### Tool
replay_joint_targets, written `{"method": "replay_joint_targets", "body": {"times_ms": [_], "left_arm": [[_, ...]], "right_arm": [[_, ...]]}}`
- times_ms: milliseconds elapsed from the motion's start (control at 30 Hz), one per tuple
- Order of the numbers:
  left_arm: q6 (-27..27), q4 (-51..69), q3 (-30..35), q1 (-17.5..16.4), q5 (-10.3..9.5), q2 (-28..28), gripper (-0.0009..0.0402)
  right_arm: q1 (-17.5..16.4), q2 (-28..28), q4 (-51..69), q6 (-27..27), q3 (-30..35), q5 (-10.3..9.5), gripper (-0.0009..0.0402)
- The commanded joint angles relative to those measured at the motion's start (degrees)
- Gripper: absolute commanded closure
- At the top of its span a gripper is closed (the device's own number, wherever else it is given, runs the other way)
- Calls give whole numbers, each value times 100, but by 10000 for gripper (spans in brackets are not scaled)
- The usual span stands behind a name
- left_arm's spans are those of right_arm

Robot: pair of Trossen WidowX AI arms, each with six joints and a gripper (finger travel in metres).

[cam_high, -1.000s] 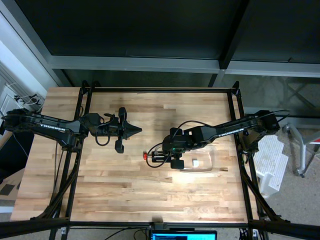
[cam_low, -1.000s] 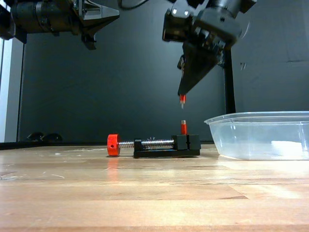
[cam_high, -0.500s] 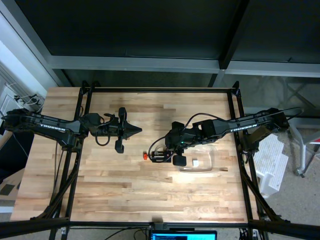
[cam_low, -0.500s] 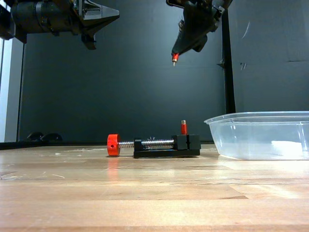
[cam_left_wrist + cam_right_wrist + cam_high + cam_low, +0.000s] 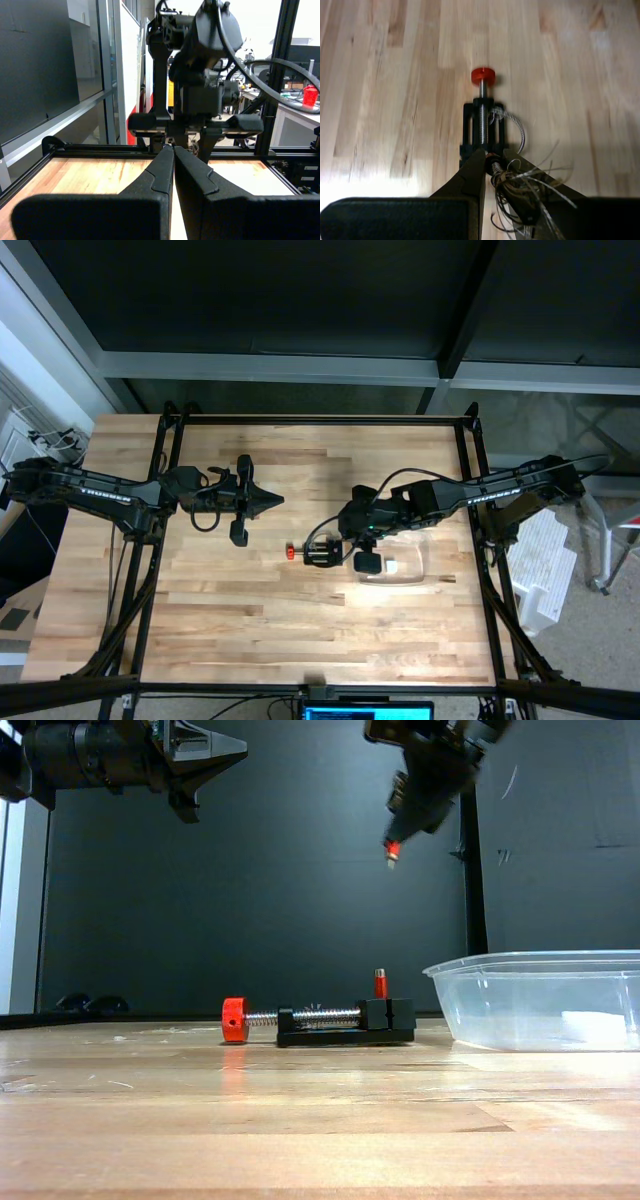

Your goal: Remove the RCA connector from the receptacle and place in the container

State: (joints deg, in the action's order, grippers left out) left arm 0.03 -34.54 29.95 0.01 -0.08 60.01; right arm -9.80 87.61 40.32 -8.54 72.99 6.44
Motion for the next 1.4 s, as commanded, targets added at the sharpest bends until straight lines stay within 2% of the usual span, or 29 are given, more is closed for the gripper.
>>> {"method": "replay_joint_targets", "body": {"times_ms": [33,733,1133,1233,1400], "left_arm": [[-2,0,0,0,2,0,393],[0,0,0,0,2,0,393],[0,0,0,0,2,0,393],[0,0,0,0,2,0,393],[0,0,0,0,2,0,393]], "right_arm": [[-39,-201,-4,-96,-343,7,393],[-352,-1401,273,-625,-2205,4,393],[-459,-1488,369,-800,-2573,2,392],[-470,-1488,439,-837,-2573,13,379],[-481,-1488,511,-925,-2573,144,339]]}}
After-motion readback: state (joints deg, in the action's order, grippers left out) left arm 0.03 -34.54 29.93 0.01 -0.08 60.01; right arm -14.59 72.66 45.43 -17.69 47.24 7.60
